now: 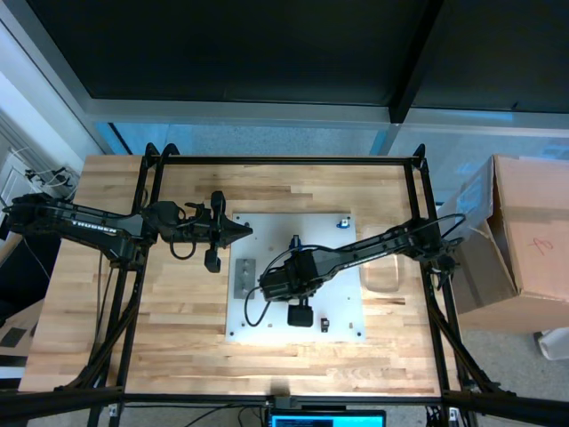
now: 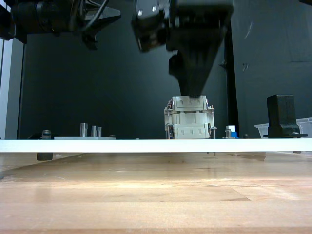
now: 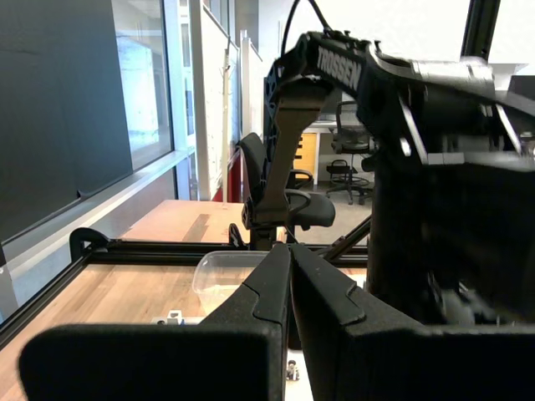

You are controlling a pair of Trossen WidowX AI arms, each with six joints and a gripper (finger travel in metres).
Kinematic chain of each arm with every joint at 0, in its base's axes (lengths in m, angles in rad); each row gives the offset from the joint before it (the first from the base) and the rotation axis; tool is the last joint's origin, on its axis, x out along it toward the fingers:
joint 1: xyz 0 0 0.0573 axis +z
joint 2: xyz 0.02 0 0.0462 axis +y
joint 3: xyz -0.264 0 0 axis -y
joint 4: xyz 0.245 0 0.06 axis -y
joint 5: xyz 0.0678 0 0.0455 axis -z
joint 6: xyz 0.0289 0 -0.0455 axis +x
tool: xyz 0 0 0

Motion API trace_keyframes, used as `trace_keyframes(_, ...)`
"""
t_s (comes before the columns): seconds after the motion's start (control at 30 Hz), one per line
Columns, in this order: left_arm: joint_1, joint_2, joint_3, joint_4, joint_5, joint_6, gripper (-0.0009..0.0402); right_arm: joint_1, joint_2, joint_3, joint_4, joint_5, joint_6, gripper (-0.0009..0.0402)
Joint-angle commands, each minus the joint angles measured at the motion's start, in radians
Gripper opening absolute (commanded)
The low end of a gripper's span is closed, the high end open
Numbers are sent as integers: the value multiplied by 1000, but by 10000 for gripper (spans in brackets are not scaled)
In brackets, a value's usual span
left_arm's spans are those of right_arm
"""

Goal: Remove the HAN10E connector from the taskboard and place in the container

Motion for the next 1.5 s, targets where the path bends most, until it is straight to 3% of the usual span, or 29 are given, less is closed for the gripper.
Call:
trace_keyframes(0.03, 0, 0, 0, 0, 0, 0, 0, 1, 26, -2, 11, 1, 0, 322)
trace_keyframes(0.2, 0, 0, 0, 0, 0, 0, 0, 2, 32, -2, 20, 2, 6, 272)
trace_keyframes(0.6, 0, 0, 0, 0, 0, 0, 0, 5, 25, -2, 20, 0, -6, 88)
trace_keyframes(0.8, 0, 0, 0, 0, 0, 0, 0, 5, 14, -1, 15, 0, -20, 23)
trace_keyframes(0.97, 0, 0, 0, 0, 0, 0, 0, 5, -24, -2, 12, 0, -20, 3)
trace_keyframes(1.5, 0, 0, 0, 0, 0, 0, 0, 46, -147, -6, -56, 2, -16, 2)
